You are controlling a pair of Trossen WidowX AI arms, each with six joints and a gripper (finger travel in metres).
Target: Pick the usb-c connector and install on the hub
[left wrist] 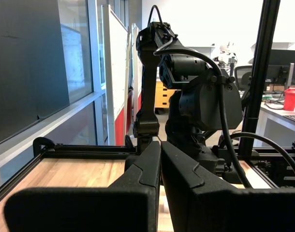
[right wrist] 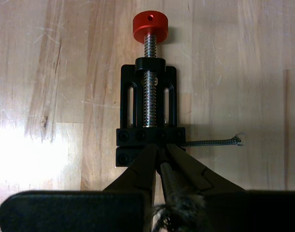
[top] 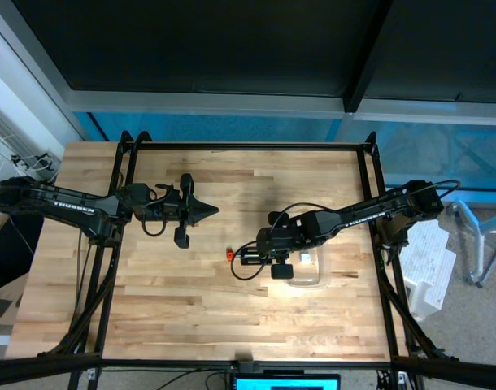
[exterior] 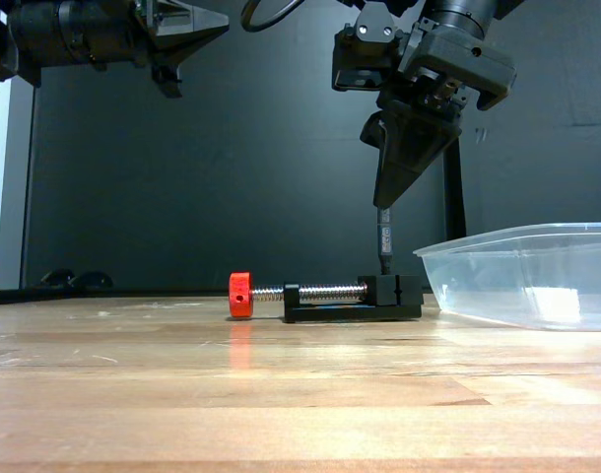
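In the high view, your right gripper (top: 263,255) was reached out over the wooden table (top: 191,301), directly above the black end of the hub (top: 245,256). The hub's orange-red knob (top: 229,254) pointed away beyond the gripper's tip. The clear plastic tray (top: 315,283) sat just behind the gripper on its arm's side, with a small white square piece (top: 306,257) in it. Your left gripper (top: 209,211) hung well apart from the hub and tray, with nothing near its tip. In the low view, you had the right gripper pointing straight down, its fingers pinched narrow on the usb-c connector (exterior: 384,241). The connector hung upright below the fingertips, its lower end reaching the top of the hub's black end block. The hub lay flat on the table, and its threaded screw (exterior: 325,292) ran level from that block out to the knob. The left gripper showed high above the table. In the left wrist view, the left gripper's fingers (left wrist: 142,169) were pressed together on nothing, and the right arm (left wrist: 196,96) stood ahead of them. In the right wrist view, the right gripper's tips sat at the hub's nearest block with the dark connector clamped between them, and the knob lay at the hub's far end. A short braided cable stub (right wrist: 213,142) with a frayed end lay on the table, touching that block and running off to one side of the fingertips.
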